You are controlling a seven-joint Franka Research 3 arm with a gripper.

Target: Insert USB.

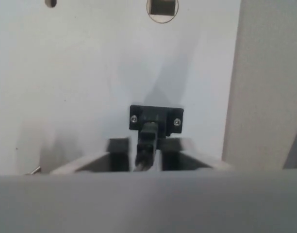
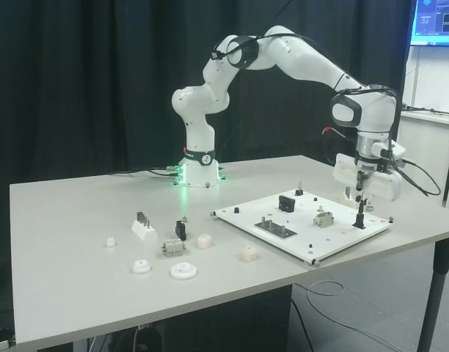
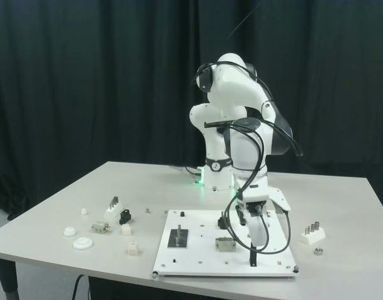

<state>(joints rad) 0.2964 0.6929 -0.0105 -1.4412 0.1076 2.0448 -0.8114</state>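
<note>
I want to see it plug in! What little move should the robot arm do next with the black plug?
Probably ease straight down, slowly. The gripper holds the black USB plug upright, its tip already at the black screwed-on socket on the white board, and they look lined up. I cannot tell how deep the plug sits.

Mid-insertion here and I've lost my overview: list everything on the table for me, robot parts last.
White board: one, white, table's near right part.
USB plug: one, black, between the fingers, at the socket.
USB socket: one, black, screwed to the board.
Black block: one, black, on the board's far side.
Loose small parts: several, white and black, on the table beside the board.
Table: one, grey.
Arm: one, white.
Gripper: one, white, over the board, shut on the plug.
</note>
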